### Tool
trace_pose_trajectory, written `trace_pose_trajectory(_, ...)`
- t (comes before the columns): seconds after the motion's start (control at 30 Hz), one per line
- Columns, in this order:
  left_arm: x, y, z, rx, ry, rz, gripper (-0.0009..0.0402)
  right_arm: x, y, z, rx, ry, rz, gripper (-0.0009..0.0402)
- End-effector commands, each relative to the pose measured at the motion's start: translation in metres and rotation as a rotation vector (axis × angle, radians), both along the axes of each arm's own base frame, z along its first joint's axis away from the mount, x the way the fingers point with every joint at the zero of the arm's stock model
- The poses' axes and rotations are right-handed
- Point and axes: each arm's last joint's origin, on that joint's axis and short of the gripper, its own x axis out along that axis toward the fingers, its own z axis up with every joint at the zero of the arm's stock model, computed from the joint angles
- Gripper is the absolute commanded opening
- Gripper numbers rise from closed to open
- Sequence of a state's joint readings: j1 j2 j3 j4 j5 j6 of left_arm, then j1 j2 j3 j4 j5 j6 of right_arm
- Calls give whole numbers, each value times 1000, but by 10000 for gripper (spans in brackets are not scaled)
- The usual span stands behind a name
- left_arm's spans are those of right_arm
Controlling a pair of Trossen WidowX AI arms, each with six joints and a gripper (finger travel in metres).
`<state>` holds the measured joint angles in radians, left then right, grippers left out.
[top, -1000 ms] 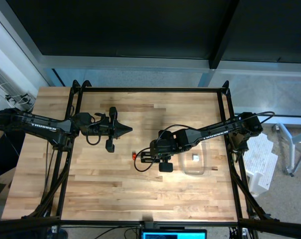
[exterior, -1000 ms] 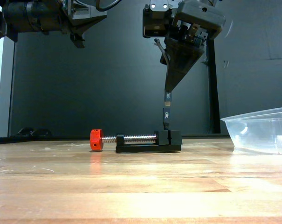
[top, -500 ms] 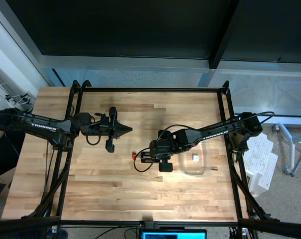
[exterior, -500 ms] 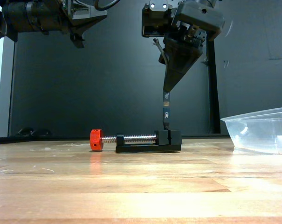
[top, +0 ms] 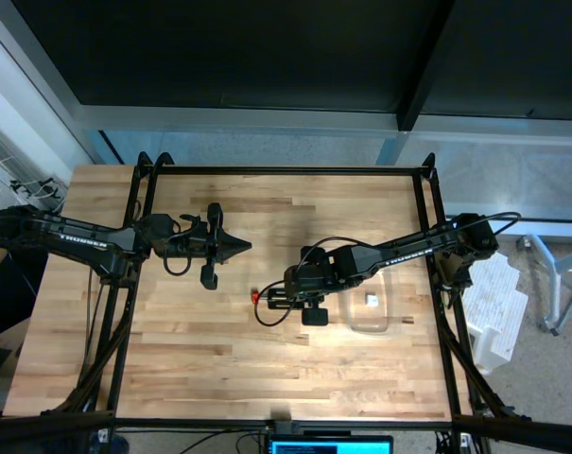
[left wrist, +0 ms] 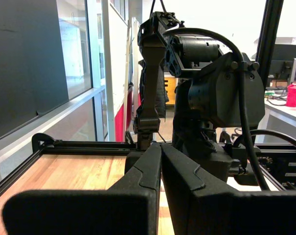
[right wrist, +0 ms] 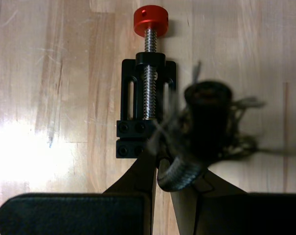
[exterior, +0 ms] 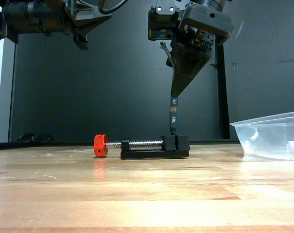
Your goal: Pick the USB-C connector and install on taskboard
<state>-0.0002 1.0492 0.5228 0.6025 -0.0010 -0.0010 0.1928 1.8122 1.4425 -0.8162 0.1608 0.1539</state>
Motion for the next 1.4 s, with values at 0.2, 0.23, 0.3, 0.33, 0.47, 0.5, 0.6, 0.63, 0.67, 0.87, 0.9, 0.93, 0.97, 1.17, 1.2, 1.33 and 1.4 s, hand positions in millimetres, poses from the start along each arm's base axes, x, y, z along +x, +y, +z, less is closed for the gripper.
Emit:
trace_pose_trajectory(0.2,0,0,0,0,0,0,0,0,0,0,9,-1,-8,0)
trace_pose_trajectory(0.23,0,0,0,0,0,0,0,0,0,0,12,-1,-8,0)
trace_pose_trajectory(0.3,0,0,0,0,0,0,0,0,1,0,20,-1,-5,0)
trace_pose_trajectory(0.33,0,0,0,0,0,0,0,0,1,0,27,-1,-3,0)
trace_pose_trajectory(0.47,0,0,0,0,0,0,0,1,1,0,26,-6,-3,0)
trace_pose_trajectory(0.5,0,0,0,0,0,0,0,1,1,0,27,-7,-3,0)
trace_pose_trajectory(0.6,0,0,0,0,0,0,0,1,1,0,26,-9,-3,0)
trace_pose_trajectory(0.63,0,0,0,0,0,0,0,1,1,0,26,-9,-3,0)
trace_pose_trajectory(0.67,0,0,0,0,0,0,0,1,1,0,26,-9,-3,0)
trace_pose_trajectory(0.87,0,0,0,0,0,0,0,1,1,0,18,-9,-6,0)
trace_pose_trajectory(0.9,0,0,0,0,0,0,0,1,1,0,17,-9,-6,0)
trace_pose_trajectory(0.93,0,0,0,0,0,0,0,1,1,0,15,-9,-7,0)
trace_pose_trajectory(0.97,0,0,0,0,0,0,0,1,0,0,12,-10,-9,0)
trace_pose_trajectory(1.17,0,0,0,0,0,0,0,1,0,0,12,-7,-8,0)
trace_pose_trajectory(1.2,0,0,0,0,0,0,0,1,0,0,13,-7,-9,0)
trace_pose_trajectory(1.33,0,0,0,0,0,0,0,1,0,0,13,-7,-9,0)
trace_pose_trajectory(1.4,0,0,0,0,0,0,0,1,0,0,13,-8,-9,0)
